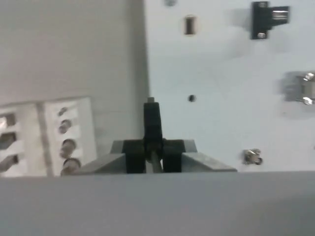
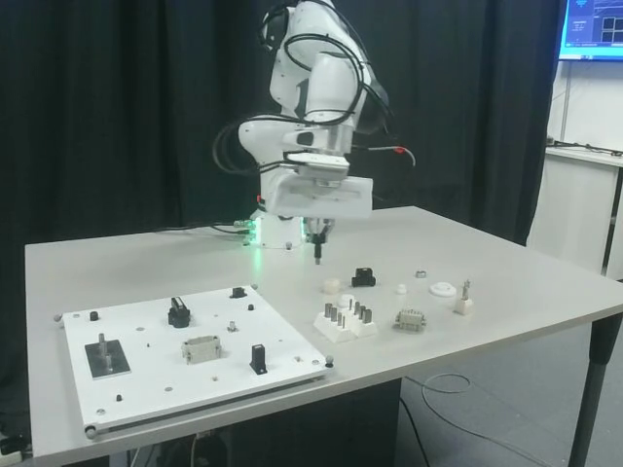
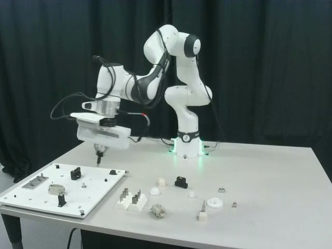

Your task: Insert USB.

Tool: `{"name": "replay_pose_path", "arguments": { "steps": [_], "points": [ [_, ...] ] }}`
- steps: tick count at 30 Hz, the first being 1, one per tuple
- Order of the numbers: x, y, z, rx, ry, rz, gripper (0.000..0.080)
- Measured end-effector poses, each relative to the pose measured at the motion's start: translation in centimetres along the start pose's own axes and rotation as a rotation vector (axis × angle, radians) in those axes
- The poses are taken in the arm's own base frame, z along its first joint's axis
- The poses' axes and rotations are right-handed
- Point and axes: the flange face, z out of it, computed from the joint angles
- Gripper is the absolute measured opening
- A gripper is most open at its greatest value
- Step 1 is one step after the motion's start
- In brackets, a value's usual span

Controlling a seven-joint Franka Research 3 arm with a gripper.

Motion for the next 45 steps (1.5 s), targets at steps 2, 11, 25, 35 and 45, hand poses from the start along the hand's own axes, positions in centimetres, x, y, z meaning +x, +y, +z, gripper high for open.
{"name": "replay_pose_path", "arguments": {
  "steps": [2, 11, 25, 35, 45],
  "points": [
    [0.8, 0.5, -0.1, 0.001, 0.000, 0.047, 0.0068],
    [3.5, 2.4, -0.5, 0.015, -0.029, 0.232, 0.0068],
    [6.7, 4.2, 0.2, 0.062, -0.065, 0.503, 0.0068],
    [9.3, 5.2, 1.5, 0.071, -0.057, 0.714, 0.0068],
    [11.4, 5.8, 2.8, 0.072, -0.050, 0.968, 0.0068]
  ]
}}
